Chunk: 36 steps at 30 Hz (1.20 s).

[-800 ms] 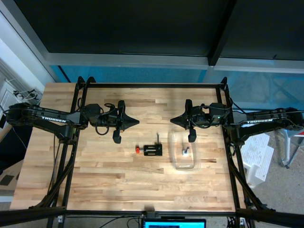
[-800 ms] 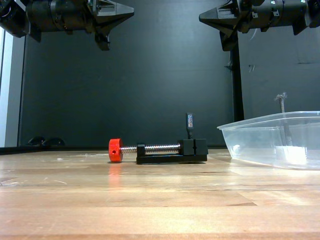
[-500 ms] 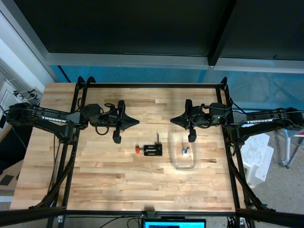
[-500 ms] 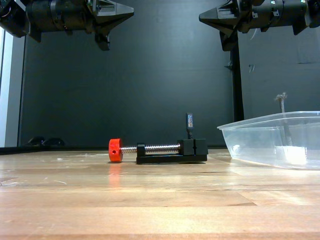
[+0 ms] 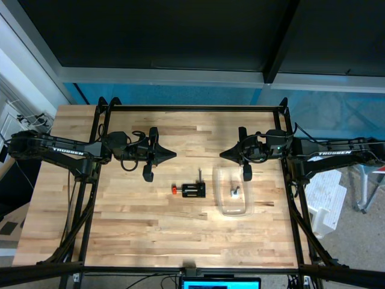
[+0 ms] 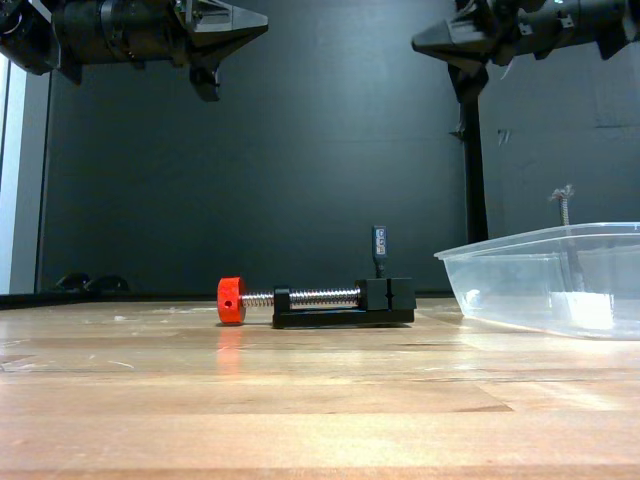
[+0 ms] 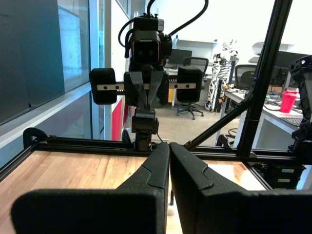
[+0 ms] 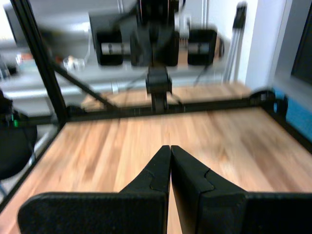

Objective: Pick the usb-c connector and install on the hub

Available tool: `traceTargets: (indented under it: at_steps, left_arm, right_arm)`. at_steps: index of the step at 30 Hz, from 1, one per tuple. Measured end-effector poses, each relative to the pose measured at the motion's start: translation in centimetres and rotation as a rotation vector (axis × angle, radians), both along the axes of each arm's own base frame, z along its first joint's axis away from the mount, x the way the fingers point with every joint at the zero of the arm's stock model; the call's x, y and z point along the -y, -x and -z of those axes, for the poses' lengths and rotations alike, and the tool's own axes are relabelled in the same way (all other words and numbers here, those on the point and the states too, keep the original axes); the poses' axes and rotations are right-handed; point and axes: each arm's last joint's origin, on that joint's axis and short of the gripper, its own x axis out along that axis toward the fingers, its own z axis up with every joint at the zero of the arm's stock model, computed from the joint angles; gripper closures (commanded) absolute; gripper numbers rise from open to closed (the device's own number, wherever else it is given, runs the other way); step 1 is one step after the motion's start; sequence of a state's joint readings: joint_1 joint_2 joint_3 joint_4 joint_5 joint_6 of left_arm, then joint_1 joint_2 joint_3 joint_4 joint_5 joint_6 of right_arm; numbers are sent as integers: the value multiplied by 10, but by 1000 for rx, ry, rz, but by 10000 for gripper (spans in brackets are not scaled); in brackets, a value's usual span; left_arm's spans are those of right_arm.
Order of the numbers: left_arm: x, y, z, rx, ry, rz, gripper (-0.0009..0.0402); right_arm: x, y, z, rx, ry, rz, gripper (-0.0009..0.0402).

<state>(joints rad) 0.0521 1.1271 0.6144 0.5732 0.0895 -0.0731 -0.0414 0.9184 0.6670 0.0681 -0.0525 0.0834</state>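
Observation:
The usb-c connector point(image 5: 234, 192) lies free inside a clear plastic tub point(image 5: 243, 208); its cable end point(image 6: 563, 205) sticks up above the tub's rim. The hub point(image 6: 379, 248) stands upright, clamped in a black vise point(image 5: 194, 190) with a red knob point(image 6: 231, 300). My left gripper point(image 5: 174, 155) hovers high over the table, back and left of the vise, with its fingers point(image 7: 157, 168) shut on nothing. My right gripper point(image 5: 222, 154) hangs high behind the tub's left edge, pointing left, fingers point(image 8: 184, 170) shut and empty.
A black frame rail point(image 5: 192, 108) runs along the table's far edge with posts at both sides. The two grippers face each other tip to tip with a gap between them. Bare wood lies in front of the vise and tub.
My right gripper has drawn back a little to the right. The left arm, the vise, the hub and the connector have not moved.

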Motion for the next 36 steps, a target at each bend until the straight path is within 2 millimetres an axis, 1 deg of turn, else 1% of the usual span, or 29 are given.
traceTargets:
  at_steps: [8,14,24,30,36]
  left_arm:
    - [0,0,0,-1,0,0,393]
    - [0,0,0,-1,0,0,393]
    - [0,0,0,-1,0,0,393]
    - [0,0,0,-1,0,0,393]
    - [0,0,0,0,0,0,393]
  right_arm:
    - [-4,14,-1,-296,15,-24,393]
    - [-14,24,-3,-442,22,-75,393]
    - [-29,40,-2,-641,32,-97,393]
    - [-39,48,4,-726,12,-121,393]
    - [-44,54,7,-790,10,-111,393]
